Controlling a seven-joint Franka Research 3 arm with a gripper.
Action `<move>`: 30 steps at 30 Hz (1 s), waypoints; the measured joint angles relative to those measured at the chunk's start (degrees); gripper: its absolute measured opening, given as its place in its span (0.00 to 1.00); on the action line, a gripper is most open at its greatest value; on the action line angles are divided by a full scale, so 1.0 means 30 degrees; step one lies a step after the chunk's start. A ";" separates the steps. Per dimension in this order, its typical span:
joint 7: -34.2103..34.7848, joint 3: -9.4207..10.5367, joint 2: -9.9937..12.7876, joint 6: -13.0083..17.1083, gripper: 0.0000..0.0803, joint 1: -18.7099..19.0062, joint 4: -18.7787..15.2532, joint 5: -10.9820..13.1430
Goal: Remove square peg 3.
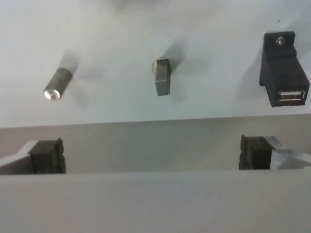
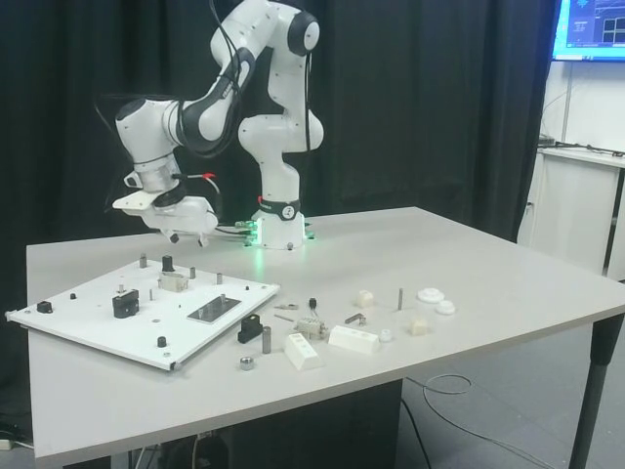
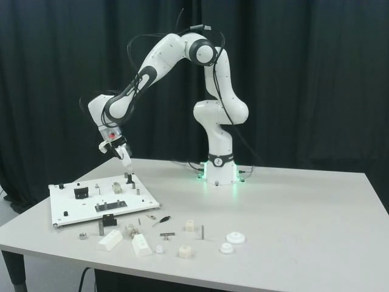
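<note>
Grey table [image 2: 508, 283] seen before black curtain [image 3: 304, 73]. Gripper [image 1: 150, 155] held above white board [image 2: 88, 318], fingers [image 1: 47, 156] spread wide, nothing pinched. Square peg [image 1: 163, 77] seen standing on board, below and between fingers, untouched. Round peg [image 1: 57, 84] and black block [image 1: 283, 70] seen at its two sides. Small loose parts [image 3: 146, 240] scattered on table beside board.

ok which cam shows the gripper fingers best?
Wrist view: both black fingers show up close, spread wide apart above the white board. In both room views the gripper is small, its fingers hard to separate.
</note>
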 joint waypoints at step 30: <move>-0.1496 0.0413 0.2017 -0.0812 1.00 0.0039 0.0843 0.0032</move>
